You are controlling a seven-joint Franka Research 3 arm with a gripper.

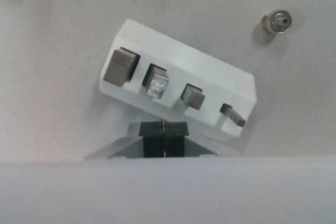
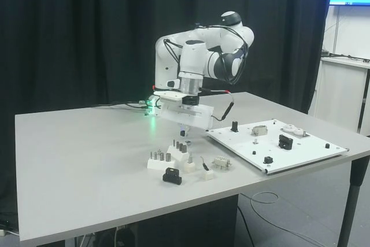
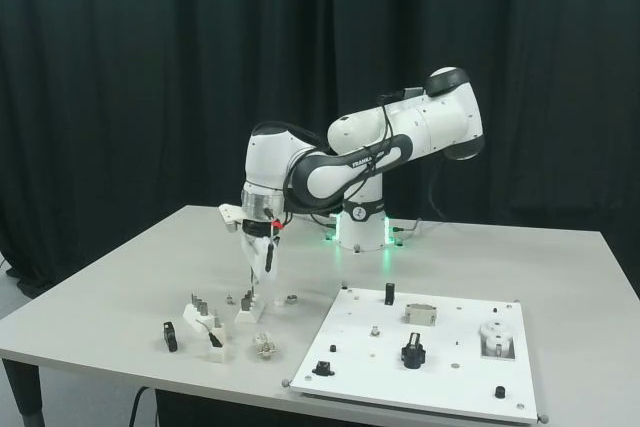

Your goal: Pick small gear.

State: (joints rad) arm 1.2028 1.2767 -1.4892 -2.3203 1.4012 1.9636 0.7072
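— How does the arm point(image 3: 370, 152) stand?

— It reaches forward from its base, bent at the elbow, with the wrist turned straight down. The gripper point(image 1: 164, 139) hangs a little above the white block point(image 1: 178, 77) with four pegs.

— And the fingers?

— Pressed together, with nothing between them.

— Where is the small gear point(image 1: 276, 21)?

— It lies on the grey table point(image 1: 47, 103), past the block from the fingertips and off to one side, apart from both.

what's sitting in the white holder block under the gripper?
The white holder block holds four upright metal pieces in a row of slots, graded from widest to thinnest. Their lower ends are hidden inside the slots. The gripper hovers above, shut.
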